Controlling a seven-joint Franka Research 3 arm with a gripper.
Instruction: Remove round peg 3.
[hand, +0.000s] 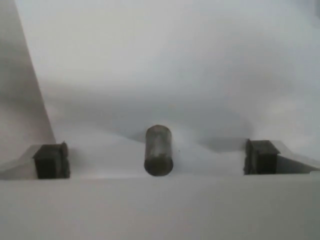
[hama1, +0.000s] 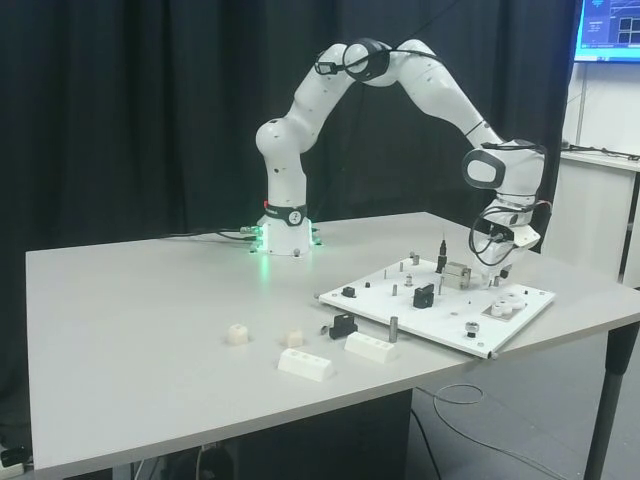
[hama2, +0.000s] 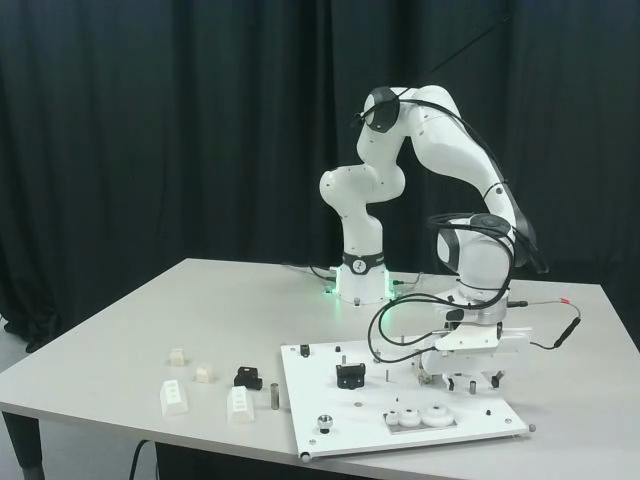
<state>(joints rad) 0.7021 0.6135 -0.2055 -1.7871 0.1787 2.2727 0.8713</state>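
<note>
Black curtains enclose the work area on all sides behind a grey bench (hama1: 150, 300). Nearest the front edge of the bench lie two long white blocks (hama1: 305, 364), with two smaller white blocks (hama1: 237, 334) behind them and a black part (hama1: 344, 325) beside them, all off the board. A white assembly board (hama1: 500, 335) occupies the corner of the bench on the far side of these parts from the small blocks; it carries several short upright pegs, black fixtures and a pair of white gears (hama2: 420, 418) near its front edge. One dark peg (hama2: 269, 396) stands on the bench just beside the board edge. Over the board, the tool (hama2: 470, 378) hangs low with its fingers pointing down, jaws spread wide and gripping nothing. In the wrist view, round peg 3 (hand: 158, 150) stands upright on the white board surface, centred between the two black fingertips (hand: 50, 160) and apart from both. In the room views the peg cannot be told apart beneath the tool. Behind the board, the white arm (hama1: 420, 75) arches up and back to its base (hama1: 283, 235), which is bolted to the bench near the rear edge and shows a green light at its foot. A screen (hama1: 608, 30) is partly visible beyond the curtain in the first room view.
</note>
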